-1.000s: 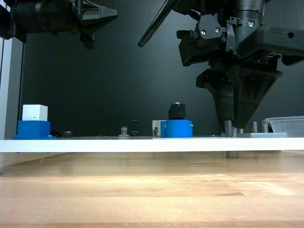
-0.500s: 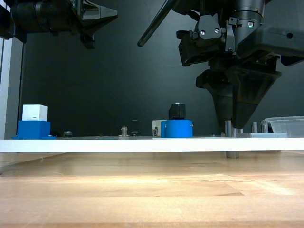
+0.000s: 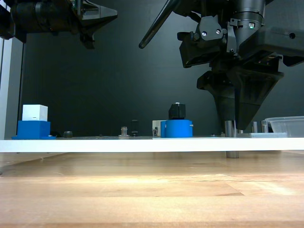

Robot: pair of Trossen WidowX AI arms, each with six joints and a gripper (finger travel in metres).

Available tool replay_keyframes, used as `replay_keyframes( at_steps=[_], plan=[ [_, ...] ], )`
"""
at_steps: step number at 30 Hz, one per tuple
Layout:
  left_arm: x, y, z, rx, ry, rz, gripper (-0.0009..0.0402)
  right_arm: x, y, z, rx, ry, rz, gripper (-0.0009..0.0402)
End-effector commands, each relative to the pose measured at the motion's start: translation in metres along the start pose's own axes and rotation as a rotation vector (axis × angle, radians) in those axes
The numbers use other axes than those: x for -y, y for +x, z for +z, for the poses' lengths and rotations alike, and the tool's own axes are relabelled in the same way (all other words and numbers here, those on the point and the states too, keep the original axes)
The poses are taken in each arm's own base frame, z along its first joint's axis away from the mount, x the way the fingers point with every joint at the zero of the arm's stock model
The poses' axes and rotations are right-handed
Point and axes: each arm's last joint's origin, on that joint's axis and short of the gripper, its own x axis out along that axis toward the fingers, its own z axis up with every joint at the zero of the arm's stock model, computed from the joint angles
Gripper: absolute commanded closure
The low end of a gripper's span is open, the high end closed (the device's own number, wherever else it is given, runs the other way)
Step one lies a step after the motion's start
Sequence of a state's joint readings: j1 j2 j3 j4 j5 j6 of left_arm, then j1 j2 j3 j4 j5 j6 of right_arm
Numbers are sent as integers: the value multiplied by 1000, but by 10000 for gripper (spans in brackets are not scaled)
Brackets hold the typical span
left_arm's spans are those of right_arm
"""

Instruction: Pick the 16mm cylinder and place it in the container

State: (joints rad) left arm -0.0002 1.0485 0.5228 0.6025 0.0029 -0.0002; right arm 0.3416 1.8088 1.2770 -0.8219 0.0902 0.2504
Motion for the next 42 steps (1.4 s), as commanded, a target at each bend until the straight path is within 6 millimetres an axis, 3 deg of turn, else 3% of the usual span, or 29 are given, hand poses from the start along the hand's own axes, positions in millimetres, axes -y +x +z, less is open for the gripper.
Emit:
replay_keyframes(
  at_steps=[1, 24, 42],
  plan=[
    [0, 0, 0, 0, 0, 0, 393, 0, 0, 0, 2, 0, 4, 212],
    [0, 0, 0, 0, 0, 0, 393, -1, 0, 0, 4, -5, 7, 350],
    [0, 0, 0, 0, 0, 0, 393, 3, -22, -5, 29, -13, 20, 361]
  ],
)
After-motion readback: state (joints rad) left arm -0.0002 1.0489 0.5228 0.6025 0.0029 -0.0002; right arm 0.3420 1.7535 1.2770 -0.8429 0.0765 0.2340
